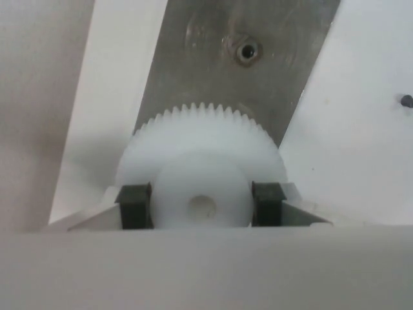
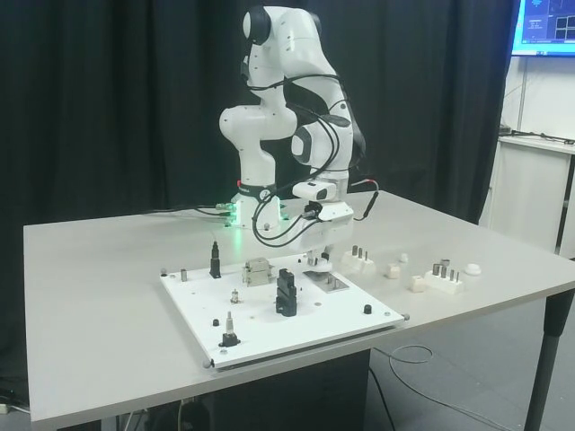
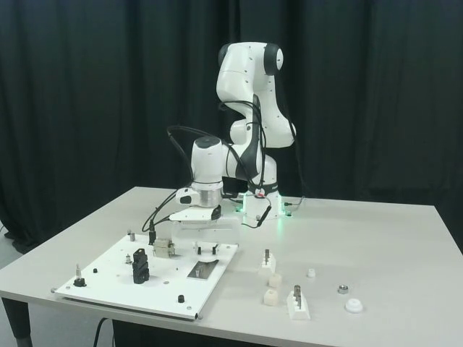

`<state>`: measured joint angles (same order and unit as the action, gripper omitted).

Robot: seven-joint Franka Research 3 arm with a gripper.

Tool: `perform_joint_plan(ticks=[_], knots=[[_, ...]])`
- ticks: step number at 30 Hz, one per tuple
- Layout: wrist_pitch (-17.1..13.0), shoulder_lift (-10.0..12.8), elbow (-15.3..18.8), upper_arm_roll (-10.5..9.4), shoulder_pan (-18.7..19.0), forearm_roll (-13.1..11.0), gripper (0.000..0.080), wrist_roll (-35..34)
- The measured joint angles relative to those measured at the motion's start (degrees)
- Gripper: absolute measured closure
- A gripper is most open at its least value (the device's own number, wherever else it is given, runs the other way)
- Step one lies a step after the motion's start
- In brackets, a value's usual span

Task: Insert large gear.

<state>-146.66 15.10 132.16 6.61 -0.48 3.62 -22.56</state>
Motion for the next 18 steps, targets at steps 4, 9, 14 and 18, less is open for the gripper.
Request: perform_joint_plan(ticks=[4,9,14,18], knots=[[-0.02,0.0,0.0,0.0,0.0,-0.01,0.0472,0.0],[-0.03,0.0,0.0,0.0,0.0,-0.02,0.0472,0.01],[-0.03,0.0,0.0,0.0,0.0,-0.07,0.0472,0.02],[-0.03,0.0,0.0,0.06,0.0,-0.67,0.0472,0.02]])
